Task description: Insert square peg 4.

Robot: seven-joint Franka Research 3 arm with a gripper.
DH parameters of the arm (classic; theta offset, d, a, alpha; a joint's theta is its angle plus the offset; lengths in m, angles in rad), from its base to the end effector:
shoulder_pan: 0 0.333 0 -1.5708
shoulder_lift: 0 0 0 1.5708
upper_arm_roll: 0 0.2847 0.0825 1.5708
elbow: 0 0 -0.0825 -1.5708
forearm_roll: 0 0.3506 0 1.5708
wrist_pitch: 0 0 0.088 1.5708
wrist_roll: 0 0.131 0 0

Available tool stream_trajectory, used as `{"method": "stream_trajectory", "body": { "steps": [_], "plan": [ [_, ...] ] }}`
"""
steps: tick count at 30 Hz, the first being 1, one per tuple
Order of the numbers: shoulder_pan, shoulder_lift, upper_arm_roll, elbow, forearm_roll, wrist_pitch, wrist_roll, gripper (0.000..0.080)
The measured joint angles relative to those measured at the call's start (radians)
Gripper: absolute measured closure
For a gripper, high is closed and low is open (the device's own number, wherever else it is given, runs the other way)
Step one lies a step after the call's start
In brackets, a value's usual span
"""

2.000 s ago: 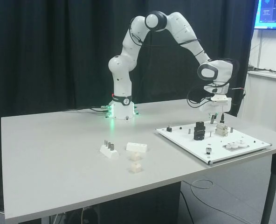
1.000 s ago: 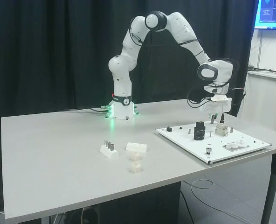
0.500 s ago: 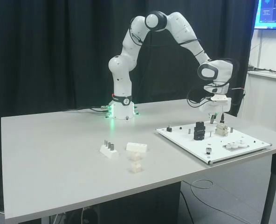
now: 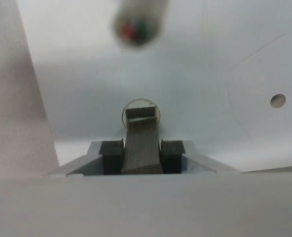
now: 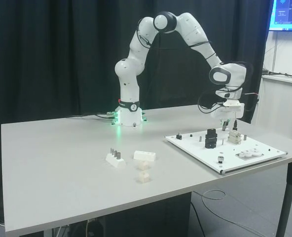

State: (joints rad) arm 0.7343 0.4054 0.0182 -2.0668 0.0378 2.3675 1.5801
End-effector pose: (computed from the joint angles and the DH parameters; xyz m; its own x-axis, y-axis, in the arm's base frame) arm 0.3964 0.3728 0.1989 0.6531 -0.7567 -0.0297 -0.7507 -0.6522 0.1052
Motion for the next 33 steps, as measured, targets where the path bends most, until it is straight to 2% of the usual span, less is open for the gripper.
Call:
{"method": "stream_trajectory", "body": {
  "steps": [12, 23, 33],
  "plan": [
    [0.017, -0.005, 0.0, -0.01, -0.014, 0.011, 0.017, 0.0645],
    [0.024, -0.02, 0.0, -0.041, -0.056, 0.06, 0.06, 0.0645],
    [0.024, -0.027, -0.001, -0.059, -0.075, 0.092, 0.074, 0.0645]
  ]
}}
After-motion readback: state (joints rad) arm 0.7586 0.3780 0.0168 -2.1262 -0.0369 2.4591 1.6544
